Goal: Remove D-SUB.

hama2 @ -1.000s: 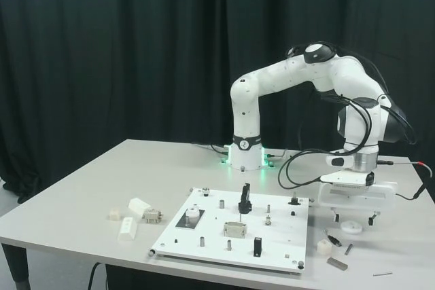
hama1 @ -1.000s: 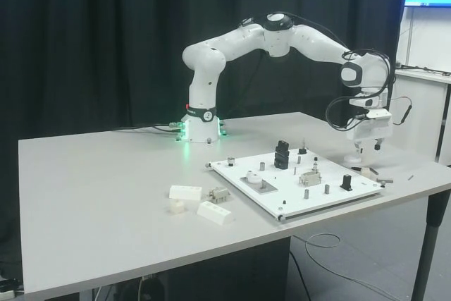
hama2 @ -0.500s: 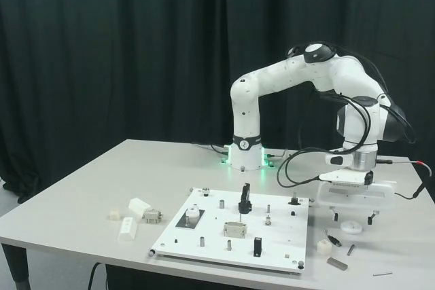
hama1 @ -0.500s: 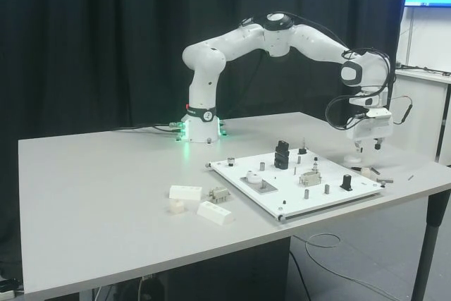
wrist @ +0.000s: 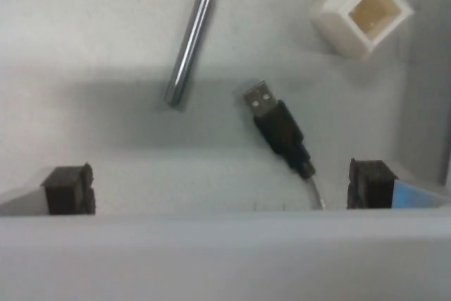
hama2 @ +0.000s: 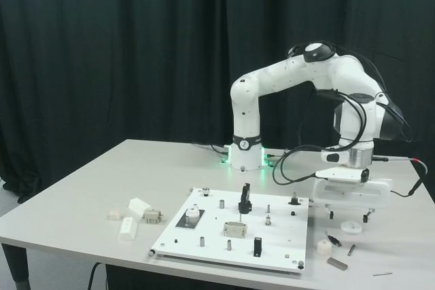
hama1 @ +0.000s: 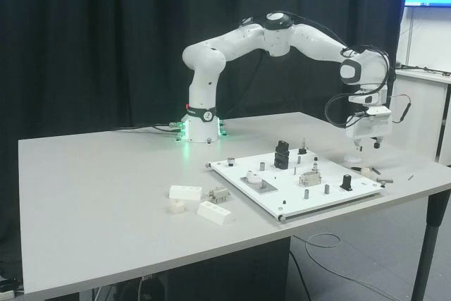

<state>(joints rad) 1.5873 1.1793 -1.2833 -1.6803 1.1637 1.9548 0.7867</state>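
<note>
The D-SUB connector (hama2: 234,229) (hama1: 309,177) is a grey block seated near the middle of the white task board (hama2: 272,250) (hama1: 289,200). My gripper (hama2: 348,214) (hama1: 366,144) hangs off the board's right side, well away from the connector and above the table. In the wrist view the gripper (wrist: 219,187) is open, and its black fingertips (wrist: 68,189) stand wide apart with nothing held. Below it on the table lie a black USB plug (wrist: 278,128), a metal pin (wrist: 188,48) and a white hollow cube (wrist: 361,9).
The board carries a black upright part (hama2: 244,199), a white round part (hama2: 194,213) and several small pegs. Right of the board lie a white disc (hama2: 351,227) and a grey bar (hama2: 336,263). White blocks (hama2: 139,206) and a loose connector (hama2: 152,216) lie left of the board.
The gripper has risen a little above the table and shifted slightly toward the board. Nothing on the table or board has moved.
</note>
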